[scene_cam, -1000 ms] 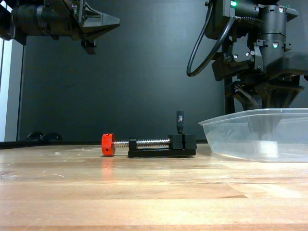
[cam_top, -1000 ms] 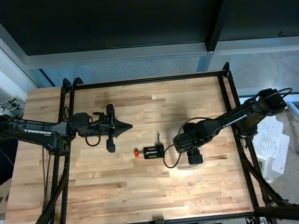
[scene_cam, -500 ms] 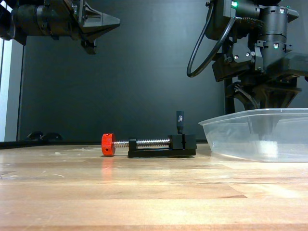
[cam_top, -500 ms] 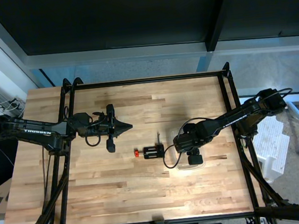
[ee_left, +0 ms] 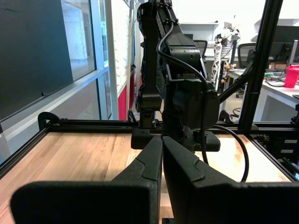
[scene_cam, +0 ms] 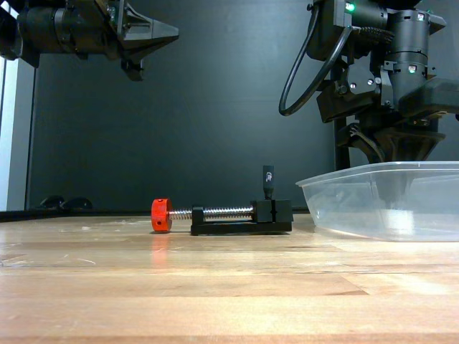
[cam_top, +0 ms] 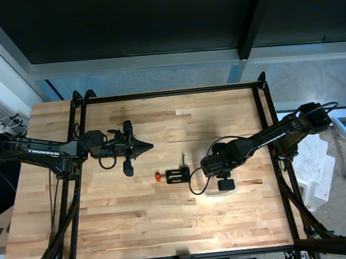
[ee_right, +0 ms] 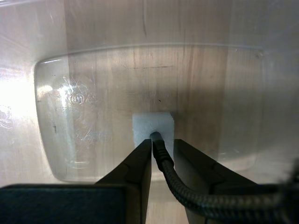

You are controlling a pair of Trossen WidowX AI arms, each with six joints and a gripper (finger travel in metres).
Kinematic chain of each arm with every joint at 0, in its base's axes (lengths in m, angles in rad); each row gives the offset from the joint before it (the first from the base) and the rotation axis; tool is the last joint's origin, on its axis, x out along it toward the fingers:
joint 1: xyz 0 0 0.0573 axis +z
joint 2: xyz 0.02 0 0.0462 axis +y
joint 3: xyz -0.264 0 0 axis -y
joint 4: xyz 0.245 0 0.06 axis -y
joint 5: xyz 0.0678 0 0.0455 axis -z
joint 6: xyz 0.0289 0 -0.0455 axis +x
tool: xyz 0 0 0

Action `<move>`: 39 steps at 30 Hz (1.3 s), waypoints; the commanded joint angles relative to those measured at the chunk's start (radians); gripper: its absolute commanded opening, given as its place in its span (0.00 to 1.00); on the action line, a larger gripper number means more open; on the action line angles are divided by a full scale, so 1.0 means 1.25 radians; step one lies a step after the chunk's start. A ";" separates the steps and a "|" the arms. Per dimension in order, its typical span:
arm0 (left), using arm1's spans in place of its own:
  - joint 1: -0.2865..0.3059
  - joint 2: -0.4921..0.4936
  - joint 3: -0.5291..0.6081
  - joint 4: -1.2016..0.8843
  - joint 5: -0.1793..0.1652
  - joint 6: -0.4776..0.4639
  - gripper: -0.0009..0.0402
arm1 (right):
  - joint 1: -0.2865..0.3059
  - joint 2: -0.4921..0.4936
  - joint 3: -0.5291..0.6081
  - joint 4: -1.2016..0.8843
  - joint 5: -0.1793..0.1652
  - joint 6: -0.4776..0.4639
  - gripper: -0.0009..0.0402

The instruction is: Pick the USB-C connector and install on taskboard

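Currently the right gripper (ee_right: 158,143) hangs point-down inside the clear plastic tray (ee_right: 46,93), w/ its fingers (ee_right: 137,161) closed on the USB-C connector (ee_right: 159,147). That's a small dark, slightly curved piece pinched betw. the two tips, w/ a braided cable (ee_right: 196,198) running back from it toward the wrist camera. The connector's end sits over a whitish square piece (ee_right: 153,123) on the tray floor; can't tell whether they touch. From the low view the same gripper (scene_cam: 394,188) reaches down past the tray (scene_cam: 337,204) rim, and the whitish piece (scene_cam: 399,219) shows through the wall just below it. From above, the right gripper (cam_top: 218,174) and tray (cam_top: 212,193) are right of the tabletop's (cam_top: 139,219) middle. The taskboard (cam_top: 178,176) lies flat on the wood just left of the tray, near but apart from it: black block, orange-red knob (scene_cam: 161,215) at its left end, a silver threaded rod (scene_cam: 222,212) betw. knob and block, and a thin dark post (scene_cam: 267,181) upright at the end nearest the tray. Taskboard (scene_cam: 242,217) and the held connector are well apart. The left gripper (cam_top: 149,146) is parked high over the tabletop's left half, pointing toward the middle, away from the board; its fingers (ee_left: 149,158) are pressed together w/ nothing betw. them. In the low view the left gripper (scene_cam: 175,30) is well above the board.
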 commanded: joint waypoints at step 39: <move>0.000 0.000 0.000 0.000 0.000 0.000 0.02 | 0.000 -0.096 0.063 -0.110 -0.013 0.008 0.02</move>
